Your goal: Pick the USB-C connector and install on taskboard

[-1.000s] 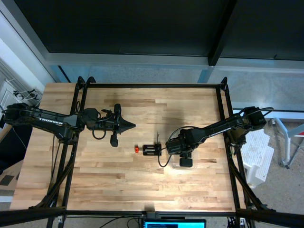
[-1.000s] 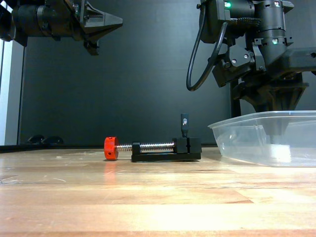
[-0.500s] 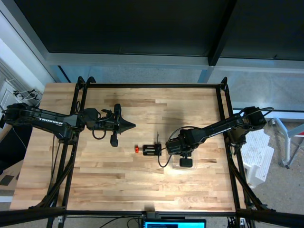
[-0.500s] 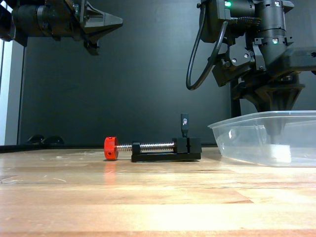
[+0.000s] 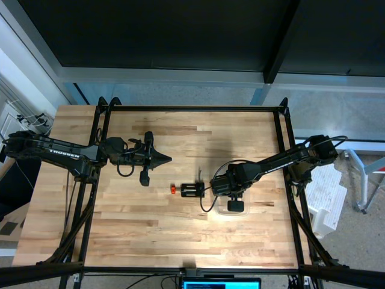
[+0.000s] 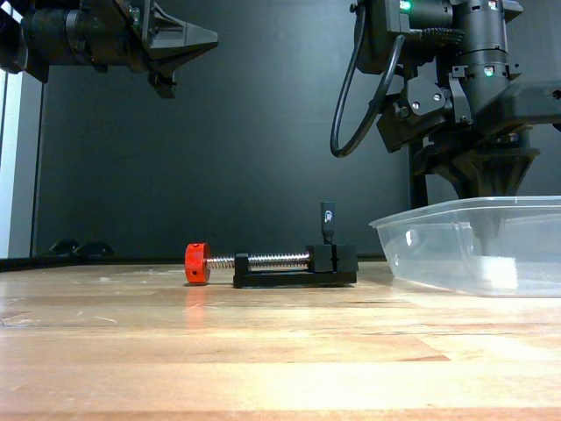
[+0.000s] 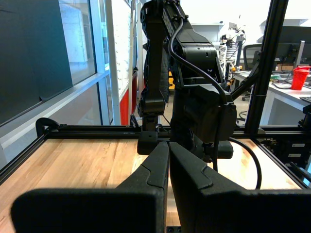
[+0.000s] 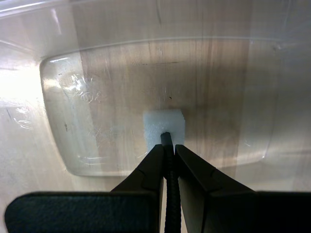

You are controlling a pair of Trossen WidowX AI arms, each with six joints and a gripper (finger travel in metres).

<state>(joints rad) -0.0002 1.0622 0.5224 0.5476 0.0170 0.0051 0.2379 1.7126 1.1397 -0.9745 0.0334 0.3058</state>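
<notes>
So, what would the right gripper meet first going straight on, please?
Probably the white cube in the clear tray, right beyond the USB-C connector the right gripper pinches; the left gripper hangs parked leftward.

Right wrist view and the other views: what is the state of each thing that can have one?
Left pincer: shut, empty, raised, parked.
Right pincer: inside clear plastic tray, shut on thin dark USB-C plug.
Thin dark USB-C plug: gripped, at small white foam cube.
Black block taskboard with red-orange knob: lying flat, untouched.
</notes>
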